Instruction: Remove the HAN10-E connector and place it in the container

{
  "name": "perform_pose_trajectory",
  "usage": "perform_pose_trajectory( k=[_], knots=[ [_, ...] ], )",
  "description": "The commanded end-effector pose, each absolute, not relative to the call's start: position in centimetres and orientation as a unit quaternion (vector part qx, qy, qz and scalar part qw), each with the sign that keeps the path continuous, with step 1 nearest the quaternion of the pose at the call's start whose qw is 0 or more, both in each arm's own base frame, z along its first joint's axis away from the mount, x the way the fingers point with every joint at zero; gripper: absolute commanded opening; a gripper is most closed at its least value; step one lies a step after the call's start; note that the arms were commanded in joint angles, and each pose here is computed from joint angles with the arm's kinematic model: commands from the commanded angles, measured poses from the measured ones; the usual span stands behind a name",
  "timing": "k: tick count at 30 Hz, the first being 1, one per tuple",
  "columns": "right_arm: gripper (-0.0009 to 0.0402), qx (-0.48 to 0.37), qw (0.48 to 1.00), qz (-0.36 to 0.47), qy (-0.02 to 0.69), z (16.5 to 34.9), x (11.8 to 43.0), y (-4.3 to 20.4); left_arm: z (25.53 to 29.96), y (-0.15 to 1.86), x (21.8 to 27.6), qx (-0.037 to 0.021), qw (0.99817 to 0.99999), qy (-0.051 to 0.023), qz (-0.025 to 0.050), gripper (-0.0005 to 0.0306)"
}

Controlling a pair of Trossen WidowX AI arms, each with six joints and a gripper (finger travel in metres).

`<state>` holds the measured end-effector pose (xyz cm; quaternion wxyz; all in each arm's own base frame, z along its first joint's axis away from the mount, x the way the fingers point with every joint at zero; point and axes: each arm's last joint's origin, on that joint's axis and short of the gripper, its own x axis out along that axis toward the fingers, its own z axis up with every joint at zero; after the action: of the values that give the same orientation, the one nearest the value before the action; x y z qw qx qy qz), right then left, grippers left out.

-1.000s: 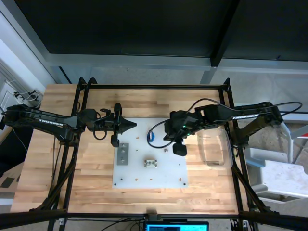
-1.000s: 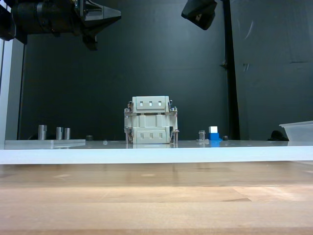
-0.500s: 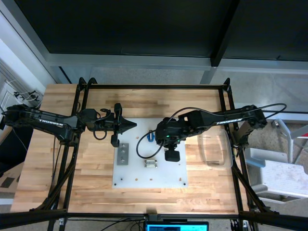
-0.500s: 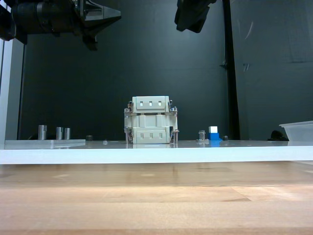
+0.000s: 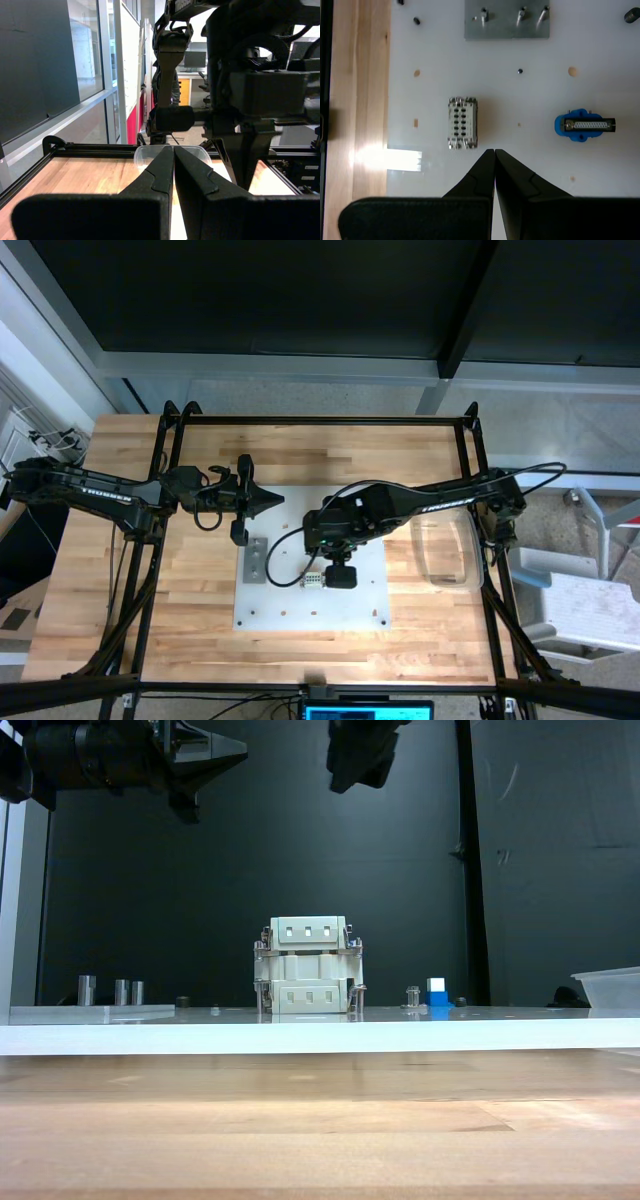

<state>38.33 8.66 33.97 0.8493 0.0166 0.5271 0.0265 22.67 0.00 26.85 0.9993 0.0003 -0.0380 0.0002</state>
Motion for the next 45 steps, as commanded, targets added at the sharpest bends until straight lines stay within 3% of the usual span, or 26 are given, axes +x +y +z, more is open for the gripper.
perform_pose_trajectory(
  k=[1,7,20,26,32,42,45],
  knots=[
    [0.0000,0.014,0.848,0.033,0.529,33.6,38.9,9.3,26.86,0.00,22.68,0.0005,0.99928,-0.0380,0.0002,0.0000],
    [0.0022,0.008,0.841,0.037,0.539,32.4,39.9,10.1,26.86,0.00,22.68,0.0003,0.99928,-0.0380,0.0002,0.0000],
    [0.0186,0.007,0.834,0.034,0.550,30.2,41.1,11.4,26.86,0.00,22.68,0.0005,0.99927,-0.0382,0.0000,0.0000],
    [0.0239,0.002,0.833,0.026,0.552,29.3,41.6,11.7,26.85,0.00,22.69,0.0005,0.99928,-0.0379,0.0002,0.0000],
    [0.0261,0.005,0.831,0.019,0.556,28.6,42.0,11.9,26.85,0.00,22.69,0.0005,0.99928,-0.0380,0.0002,0.0000],
    [0.0259,0.004,0.821,0.013,0.571,26.1,43.2,12.2,26.86,0.00,22.68,0.0003,0.99927,-0.0382,0.0002,0.0000],
    [0.0259,0.001,0.822,0.010,0.570,26.1,43.2,12.2,26.85,0.00,22.69,0.0003,0.99928,-0.0380,0.0002,0.0000]
  ],
)
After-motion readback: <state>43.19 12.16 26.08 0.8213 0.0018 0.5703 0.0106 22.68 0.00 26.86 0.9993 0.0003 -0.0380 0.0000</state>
